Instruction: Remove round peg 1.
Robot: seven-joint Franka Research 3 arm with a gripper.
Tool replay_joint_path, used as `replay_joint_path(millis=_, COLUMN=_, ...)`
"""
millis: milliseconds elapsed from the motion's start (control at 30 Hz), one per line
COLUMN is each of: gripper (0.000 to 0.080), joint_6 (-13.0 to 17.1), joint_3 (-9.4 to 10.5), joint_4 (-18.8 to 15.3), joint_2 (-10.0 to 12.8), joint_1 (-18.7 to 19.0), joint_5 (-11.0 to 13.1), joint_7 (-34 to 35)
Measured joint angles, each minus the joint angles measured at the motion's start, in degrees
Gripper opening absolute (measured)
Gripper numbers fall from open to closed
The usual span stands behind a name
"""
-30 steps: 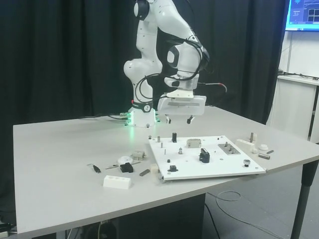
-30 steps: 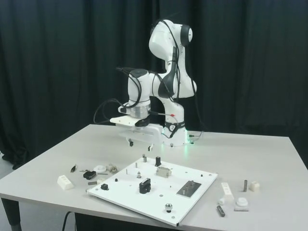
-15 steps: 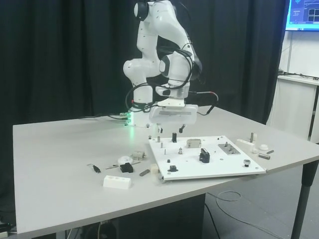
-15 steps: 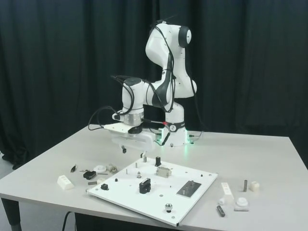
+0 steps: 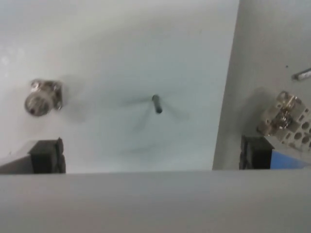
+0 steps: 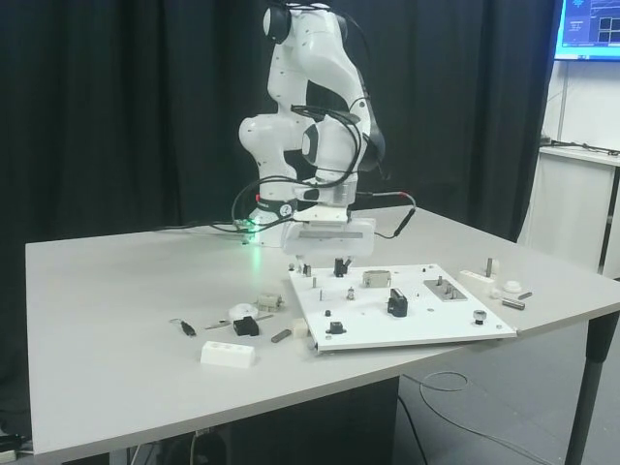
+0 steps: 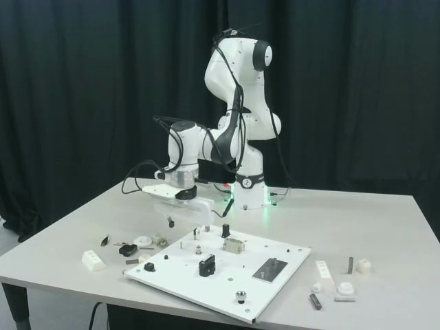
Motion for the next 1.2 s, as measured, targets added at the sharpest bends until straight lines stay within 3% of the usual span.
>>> replay_joint_path(millis=533, gripper=0.0800, joint_6=5.1, joint_3=0.00, joint_4=0.6, joint_2=3.4, joint_1=-1.5, joint_5=5.5, joint_7=-3.8)
replay_joint_path(millis=1200, gripper=0.0800, joint_6=6.3, joint_3=0.07, joint_4=1.3, joint_2=7.1, joint_1=-1.9, joint_5=11.9, joint_7=-9.0)
